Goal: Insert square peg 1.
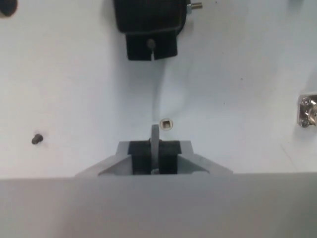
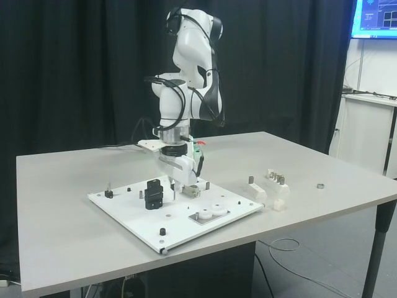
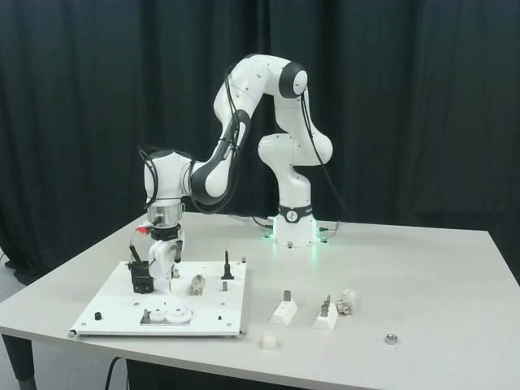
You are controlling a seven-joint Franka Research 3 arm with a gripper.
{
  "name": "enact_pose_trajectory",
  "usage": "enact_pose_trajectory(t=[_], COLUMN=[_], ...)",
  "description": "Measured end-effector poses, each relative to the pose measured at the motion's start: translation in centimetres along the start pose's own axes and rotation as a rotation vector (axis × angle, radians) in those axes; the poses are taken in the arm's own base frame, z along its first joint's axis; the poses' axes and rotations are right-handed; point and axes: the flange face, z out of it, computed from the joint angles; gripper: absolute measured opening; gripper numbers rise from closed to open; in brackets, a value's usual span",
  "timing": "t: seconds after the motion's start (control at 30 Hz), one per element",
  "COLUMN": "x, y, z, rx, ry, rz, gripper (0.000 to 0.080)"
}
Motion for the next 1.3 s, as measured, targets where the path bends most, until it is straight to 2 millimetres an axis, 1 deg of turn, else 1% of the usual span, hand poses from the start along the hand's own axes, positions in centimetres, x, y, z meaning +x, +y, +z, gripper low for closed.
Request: enact_pose_trajectory(t=[1.3], x=[0.43], y=[0.12], z=[0.40], rx=[-0.018], ry=[0.006], rz=[0.002], gripper=[0.0027])
